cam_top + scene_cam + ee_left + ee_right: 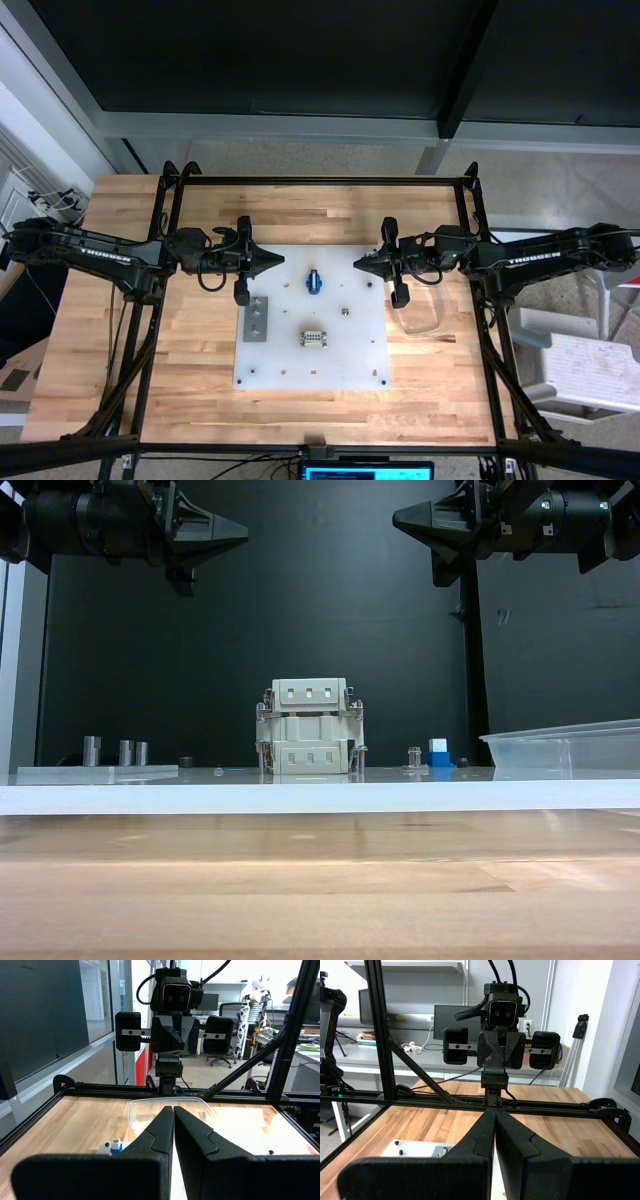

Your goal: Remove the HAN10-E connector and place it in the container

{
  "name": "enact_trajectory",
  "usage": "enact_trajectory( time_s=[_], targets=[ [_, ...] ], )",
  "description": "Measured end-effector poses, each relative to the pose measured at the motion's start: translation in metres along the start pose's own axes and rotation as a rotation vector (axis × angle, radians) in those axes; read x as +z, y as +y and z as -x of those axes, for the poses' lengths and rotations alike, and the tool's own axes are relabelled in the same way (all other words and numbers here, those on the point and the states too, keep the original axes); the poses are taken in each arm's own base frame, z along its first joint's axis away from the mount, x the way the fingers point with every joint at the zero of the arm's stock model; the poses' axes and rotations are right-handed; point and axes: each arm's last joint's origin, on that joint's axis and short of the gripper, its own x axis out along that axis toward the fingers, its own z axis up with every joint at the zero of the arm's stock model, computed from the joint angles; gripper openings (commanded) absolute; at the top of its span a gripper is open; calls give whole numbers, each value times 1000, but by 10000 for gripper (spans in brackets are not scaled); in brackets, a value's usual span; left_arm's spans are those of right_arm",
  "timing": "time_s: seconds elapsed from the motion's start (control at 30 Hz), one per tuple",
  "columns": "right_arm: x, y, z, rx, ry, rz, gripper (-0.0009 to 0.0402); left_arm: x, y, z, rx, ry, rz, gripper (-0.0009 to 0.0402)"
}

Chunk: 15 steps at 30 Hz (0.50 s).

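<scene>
Wood-plank table (150, 330) inside black frame (320, 181), white task board (290, 372) at centre. HAN10-E connector (314, 339) seated on board, near half, about mid-width. Cream block in metal latch housing, upright, 3 small slots on upper tier and 3 on lower, as per low view of HAN10-E connector (308, 730). Not held, well apart from both grippers. Small metal stud (344, 313) just beyond it, slightly right. Grey bar (258, 319) with 2 holes flat on board to its left, near board's left edge. Blue piece (314, 282) upright farther back, roughly between the 2 gripper tips but lower. Container (421, 331), clear tub, on table just beside board's right edge, partly under right arm's wrist, well right of connector; low and wide in low view, container (565, 742). Left gripper (283, 260) high over board's far-left part, pointing inward. Fingers closed together, holding nothing, clear from left gripper (173, 1109) in own wrist view. Right gripper (357, 263) mirrored over far-right part, tip facing its twin. Fingers pressed together, holding nothing, same from right gripper (495, 1110) in own wrist view. Both well above board, tips apart.
</scene>
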Motion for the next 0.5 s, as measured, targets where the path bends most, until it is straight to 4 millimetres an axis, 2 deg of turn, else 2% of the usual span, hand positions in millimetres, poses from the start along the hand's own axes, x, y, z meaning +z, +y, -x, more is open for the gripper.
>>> enact_trajectory(
  time_s=[0.5],
  targets=[
    [1, 0, 0, 0, -8, -16, 0, 0, 0, 0, 0, 1, 0, 0]
  ],
)
